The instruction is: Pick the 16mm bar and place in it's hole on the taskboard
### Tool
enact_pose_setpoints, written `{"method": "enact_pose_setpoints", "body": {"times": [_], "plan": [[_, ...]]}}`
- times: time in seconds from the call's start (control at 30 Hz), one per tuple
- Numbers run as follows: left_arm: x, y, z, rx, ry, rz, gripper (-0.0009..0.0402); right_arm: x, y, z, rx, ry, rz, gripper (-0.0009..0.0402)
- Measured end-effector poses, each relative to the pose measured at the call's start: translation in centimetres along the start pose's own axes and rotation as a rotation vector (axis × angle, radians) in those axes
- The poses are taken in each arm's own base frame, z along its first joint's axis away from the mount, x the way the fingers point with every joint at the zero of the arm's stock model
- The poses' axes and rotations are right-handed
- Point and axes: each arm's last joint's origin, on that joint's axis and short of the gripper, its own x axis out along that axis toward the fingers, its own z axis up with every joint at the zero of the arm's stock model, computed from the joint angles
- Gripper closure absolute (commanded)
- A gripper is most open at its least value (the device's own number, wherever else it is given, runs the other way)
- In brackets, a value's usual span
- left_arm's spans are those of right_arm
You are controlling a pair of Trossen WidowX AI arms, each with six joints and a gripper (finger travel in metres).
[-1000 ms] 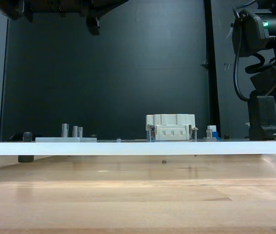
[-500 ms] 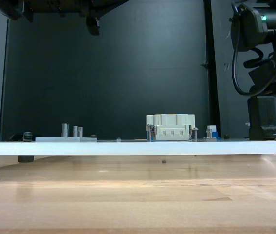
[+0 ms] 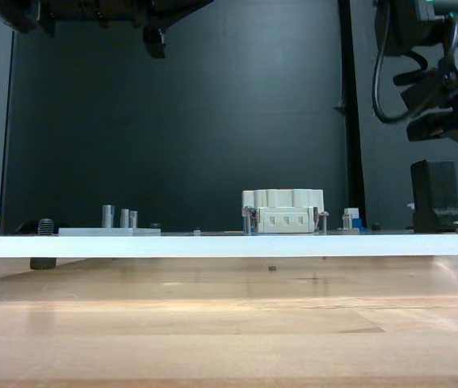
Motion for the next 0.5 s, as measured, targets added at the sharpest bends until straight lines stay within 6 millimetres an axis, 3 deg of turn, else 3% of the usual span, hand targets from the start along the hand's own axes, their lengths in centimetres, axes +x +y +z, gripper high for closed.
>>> {"method": "enact_pose_setpoints", "body": {"times": [0.5], "plan": [[0.0,0.0,0.0,0.0,-0.001,0.0,0.0393,-1.7,2.0,2.8,0.006,0.046,-0.013,0.0393]]}}
